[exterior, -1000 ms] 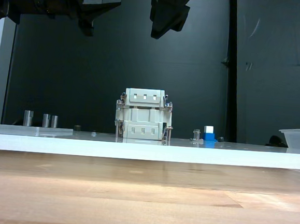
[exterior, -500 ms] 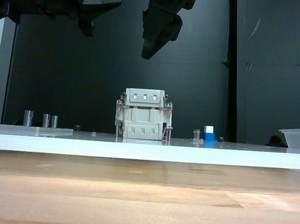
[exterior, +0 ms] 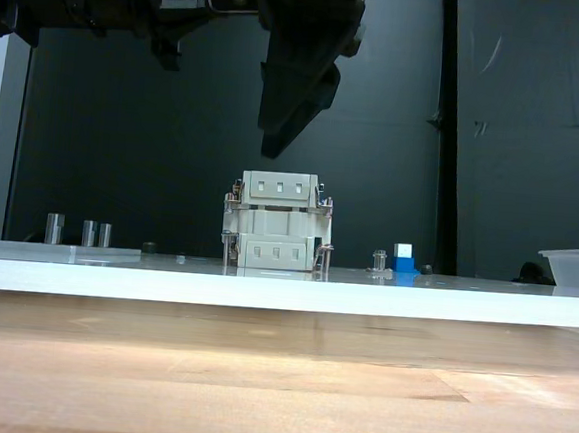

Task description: Remove the HAN10-E connector and place it in the container

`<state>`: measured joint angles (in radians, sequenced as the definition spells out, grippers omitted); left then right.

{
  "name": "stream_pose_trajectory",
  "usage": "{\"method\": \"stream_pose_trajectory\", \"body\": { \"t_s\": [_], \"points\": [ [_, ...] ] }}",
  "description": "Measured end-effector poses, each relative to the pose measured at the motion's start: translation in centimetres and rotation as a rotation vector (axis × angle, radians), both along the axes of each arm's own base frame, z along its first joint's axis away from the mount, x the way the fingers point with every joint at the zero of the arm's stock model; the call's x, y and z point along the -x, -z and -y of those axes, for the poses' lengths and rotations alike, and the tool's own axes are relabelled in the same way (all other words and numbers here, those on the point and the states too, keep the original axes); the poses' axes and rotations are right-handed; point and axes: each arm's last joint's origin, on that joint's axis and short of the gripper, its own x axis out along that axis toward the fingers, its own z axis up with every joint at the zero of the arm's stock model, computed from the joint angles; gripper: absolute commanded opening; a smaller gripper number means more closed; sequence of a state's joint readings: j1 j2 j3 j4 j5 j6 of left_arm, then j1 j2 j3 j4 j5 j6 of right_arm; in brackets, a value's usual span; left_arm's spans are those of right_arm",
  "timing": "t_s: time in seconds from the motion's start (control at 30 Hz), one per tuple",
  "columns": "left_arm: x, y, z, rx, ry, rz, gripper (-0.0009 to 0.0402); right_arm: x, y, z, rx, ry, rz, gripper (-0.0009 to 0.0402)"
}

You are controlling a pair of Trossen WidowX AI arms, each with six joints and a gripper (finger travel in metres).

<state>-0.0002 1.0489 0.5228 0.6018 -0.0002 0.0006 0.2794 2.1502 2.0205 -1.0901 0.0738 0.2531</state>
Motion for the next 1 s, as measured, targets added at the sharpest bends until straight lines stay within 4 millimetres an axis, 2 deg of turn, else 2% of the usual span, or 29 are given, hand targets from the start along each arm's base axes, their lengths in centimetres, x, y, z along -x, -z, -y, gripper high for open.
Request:
{"method": "stream_pose_trajectory", "body": {
  "t_s": [0.57, 1.0],
  "points": [
    [0.0, 0.0, 0.0, 0.000, 0.000, 0.000, 0.0000, -0.9, 2.8, -0.3, 0.019, -0.001, -0.062, 0.0259],
    [0.0, 0.0, 0.0, 0.000, 0.000, 0.001, 0.0000, -0.7, 3.0, -0.3, 0.013, -0.014, -0.088, 0.0232]
  ]
}}
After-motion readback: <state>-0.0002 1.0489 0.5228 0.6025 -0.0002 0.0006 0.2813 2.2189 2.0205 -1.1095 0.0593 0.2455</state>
